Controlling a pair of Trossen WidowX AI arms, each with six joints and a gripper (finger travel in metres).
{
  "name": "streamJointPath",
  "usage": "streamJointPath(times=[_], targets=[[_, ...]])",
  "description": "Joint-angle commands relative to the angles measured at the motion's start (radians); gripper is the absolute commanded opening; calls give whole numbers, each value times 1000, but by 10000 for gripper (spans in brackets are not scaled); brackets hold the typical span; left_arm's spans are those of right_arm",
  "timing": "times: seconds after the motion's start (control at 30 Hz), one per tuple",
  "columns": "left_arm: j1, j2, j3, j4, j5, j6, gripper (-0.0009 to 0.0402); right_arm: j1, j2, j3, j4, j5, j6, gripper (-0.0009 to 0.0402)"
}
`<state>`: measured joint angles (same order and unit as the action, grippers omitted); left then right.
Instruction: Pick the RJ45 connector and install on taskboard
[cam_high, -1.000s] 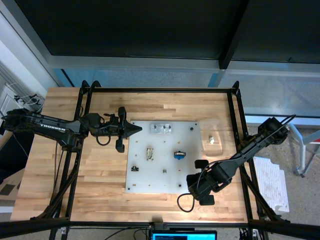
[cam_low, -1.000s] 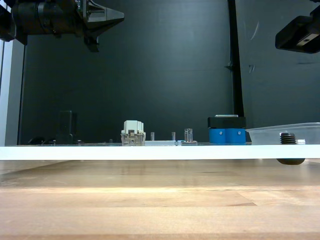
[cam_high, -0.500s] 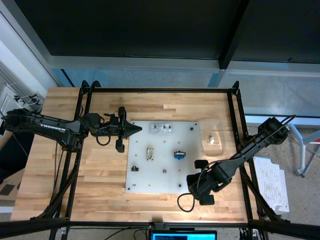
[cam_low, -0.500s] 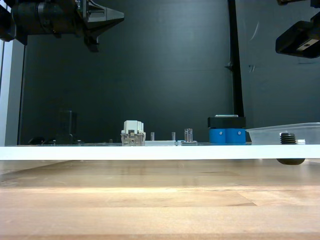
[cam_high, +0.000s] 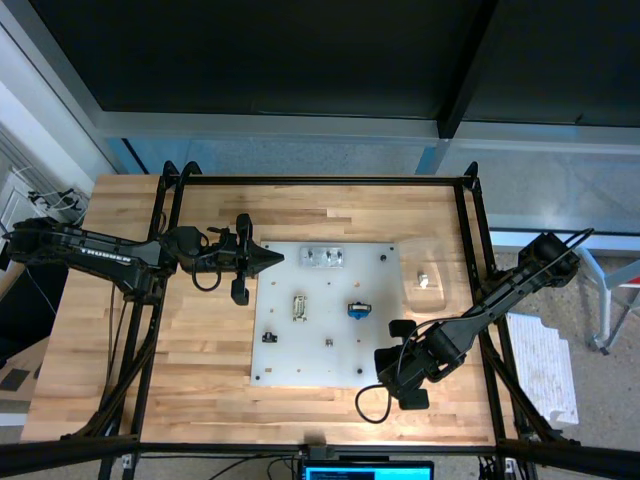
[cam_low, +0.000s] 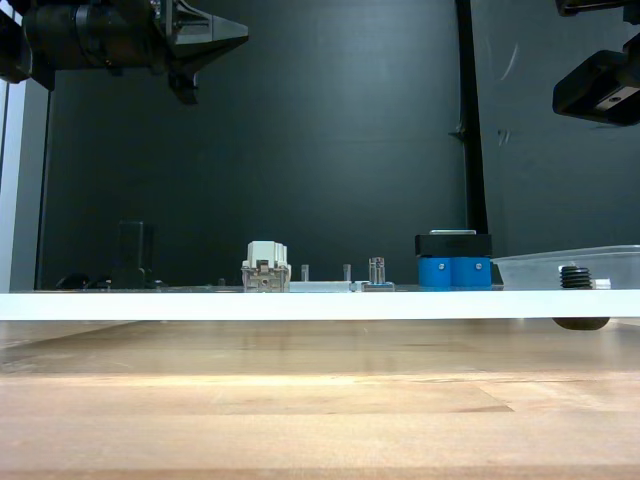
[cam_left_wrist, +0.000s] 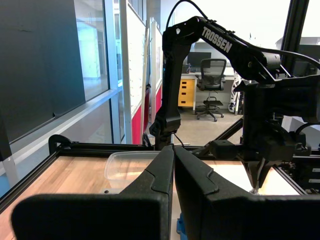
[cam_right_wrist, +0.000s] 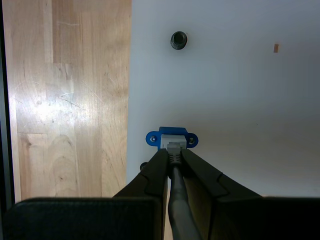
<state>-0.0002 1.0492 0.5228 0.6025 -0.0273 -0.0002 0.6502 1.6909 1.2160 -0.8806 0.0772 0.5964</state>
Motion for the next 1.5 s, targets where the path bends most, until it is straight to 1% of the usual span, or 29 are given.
streamJointPath(times=[0.03,0.2,0.27,0.4,0.5,0.7,0.93,1.13,1.5], targets=[[0,0,0,0,0,0,0,0,5,-3,-3,-3,0,0],[0,0,0,0,0,0,0,0,5,-2,-3,-3,1,0],[0,0,0,0,0,0,0,1,5,-2,-3,-20,2,0],[0,0,0,0,0,0,0,1,5,-2,-2,-21,2,4],[0,0,0,0,0,0,0,2,5,-2,0,-21,2,20],[0,0,0,0,0,0,0,2,3,3,3,-21,6,66],[0,0,0,0,0,0,0,2,-6,27,-23,-16,6,100],[0,0,0,0,0,0,0,2,-24,58,-55,-16,5,119],[0,0,0,0,0,0,0,2,-104,64,-68,-16,6,139]])
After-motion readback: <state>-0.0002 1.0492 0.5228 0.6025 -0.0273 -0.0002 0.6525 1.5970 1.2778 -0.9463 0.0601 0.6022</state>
